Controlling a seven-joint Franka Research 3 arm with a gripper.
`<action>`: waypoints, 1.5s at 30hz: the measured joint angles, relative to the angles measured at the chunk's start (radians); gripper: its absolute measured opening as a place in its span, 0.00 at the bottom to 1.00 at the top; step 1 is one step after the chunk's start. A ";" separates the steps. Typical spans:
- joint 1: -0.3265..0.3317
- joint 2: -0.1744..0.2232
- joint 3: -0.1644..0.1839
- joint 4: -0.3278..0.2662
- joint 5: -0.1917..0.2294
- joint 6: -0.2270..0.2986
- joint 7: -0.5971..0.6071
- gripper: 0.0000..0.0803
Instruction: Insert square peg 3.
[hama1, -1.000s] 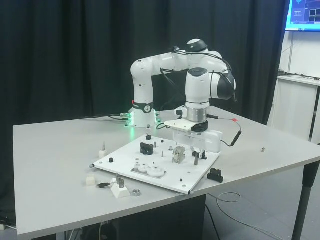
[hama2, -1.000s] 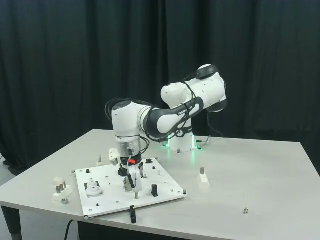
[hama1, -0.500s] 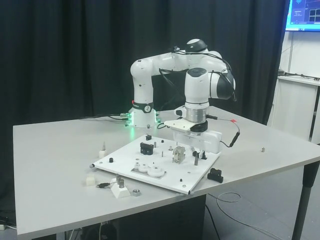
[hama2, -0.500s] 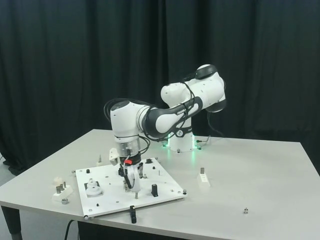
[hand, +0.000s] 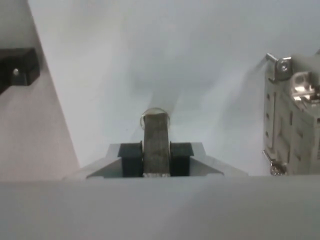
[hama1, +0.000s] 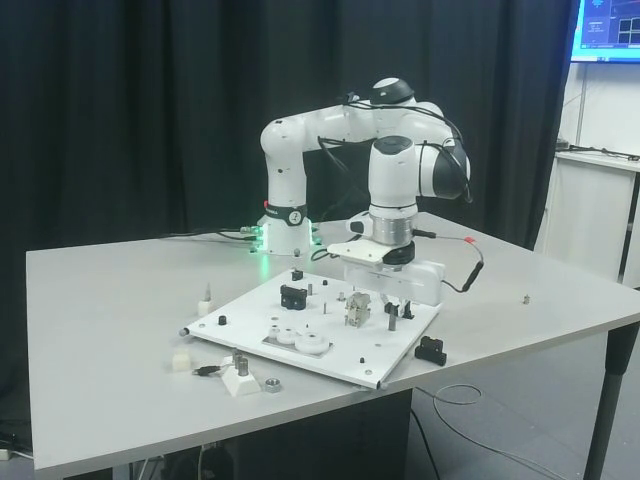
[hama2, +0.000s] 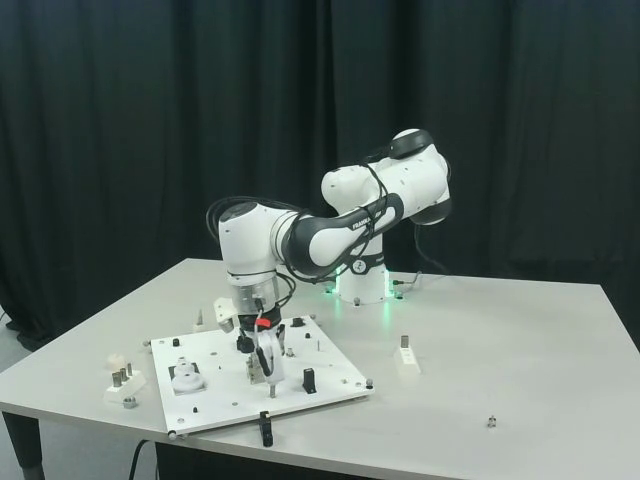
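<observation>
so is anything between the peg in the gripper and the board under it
Nothing visible is. In the wrist view the square peg sits clamped between the two black fingers, its tip over bare white board. The grey metal connector block stands off to one side, apart from the peg. I cannot make out the target hole.

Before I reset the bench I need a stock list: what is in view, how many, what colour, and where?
Assembly board: one, white, on the table near its front edge.
Table: one, grey, carrying everything.
Square peg: one, grey, clamped in the pincer above the board.
Metal connector block: one, grey, mid-board, beside the pincer.
Round parts: several, white, front of the board.
Black clip: one, on the table just off the board's corner.
Small fixture block: one, white, on the table away from the board.
Arm: one, white, bolted at the rear.
Pincer: one, shut on the peg.
</observation>
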 joint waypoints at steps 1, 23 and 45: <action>0.000 0.000 0.000 0.000 -0.001 0.000 -0.006 0.14; -0.001 0.000 0.000 0.002 0.002 0.006 0.069 0.14; -0.001 0.000 0.002 -0.003 0.010 0.042 0.139 0.14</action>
